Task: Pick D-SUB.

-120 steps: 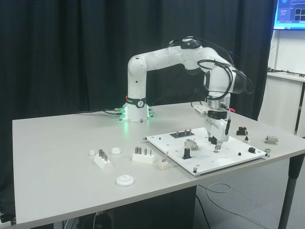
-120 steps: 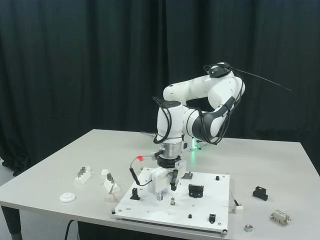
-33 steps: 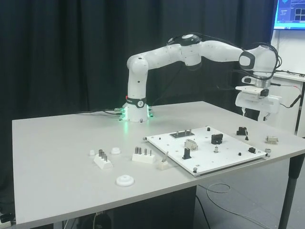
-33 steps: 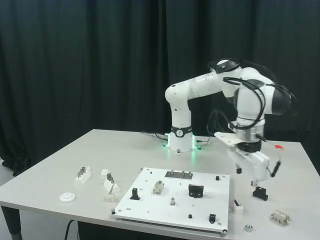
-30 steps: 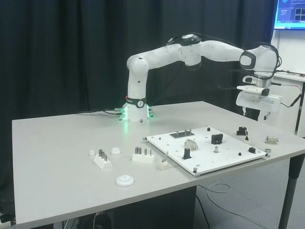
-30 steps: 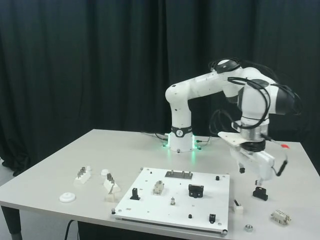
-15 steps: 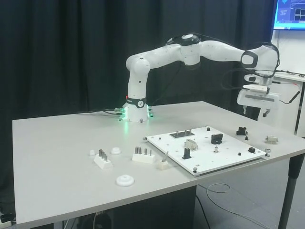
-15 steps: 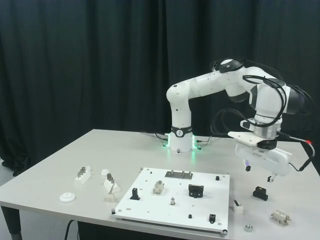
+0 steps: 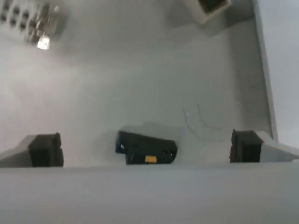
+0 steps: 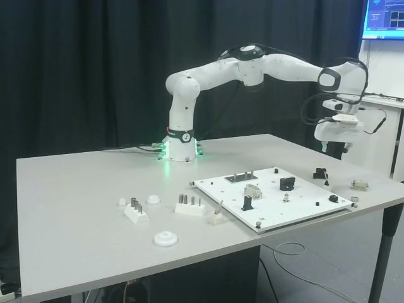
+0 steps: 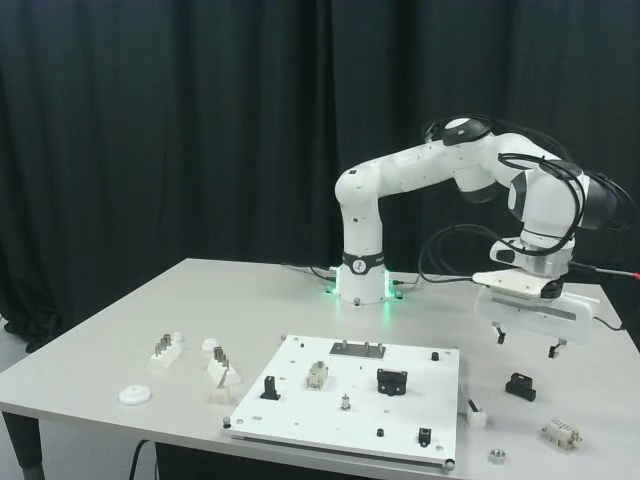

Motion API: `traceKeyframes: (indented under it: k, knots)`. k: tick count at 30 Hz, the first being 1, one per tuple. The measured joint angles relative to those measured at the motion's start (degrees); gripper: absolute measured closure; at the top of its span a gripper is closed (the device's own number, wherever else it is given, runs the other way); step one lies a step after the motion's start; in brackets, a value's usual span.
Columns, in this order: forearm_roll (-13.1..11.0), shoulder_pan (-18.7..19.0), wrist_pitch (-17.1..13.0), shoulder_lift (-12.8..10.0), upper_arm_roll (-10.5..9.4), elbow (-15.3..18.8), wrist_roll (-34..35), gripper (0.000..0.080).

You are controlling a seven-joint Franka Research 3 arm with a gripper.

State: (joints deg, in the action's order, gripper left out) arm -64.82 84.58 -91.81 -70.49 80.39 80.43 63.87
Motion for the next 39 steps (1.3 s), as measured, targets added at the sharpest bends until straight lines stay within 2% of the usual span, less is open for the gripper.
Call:
traceKeyframes:
  k: [8,14,20,31,39]
  knots:
    - [-0.04,2.49,-0.09,0.21,0.0,1.5,-13.44,0.0003]
    - [-0.05,3.62,-0.69,0.23,0.0,2.58,-27.38,0.0003]
    - [-0.82,4.35,-1.41,0.23,-0.39,4.76,-35.45,0.0003]
    - [-2.25,5.27,-4.12,0.24,-3.45,8.83,-51.55,0.0003]
    - [-2.74,6.37,-6.44,0.25,-5.27,11.05,-58.39,0.0003]
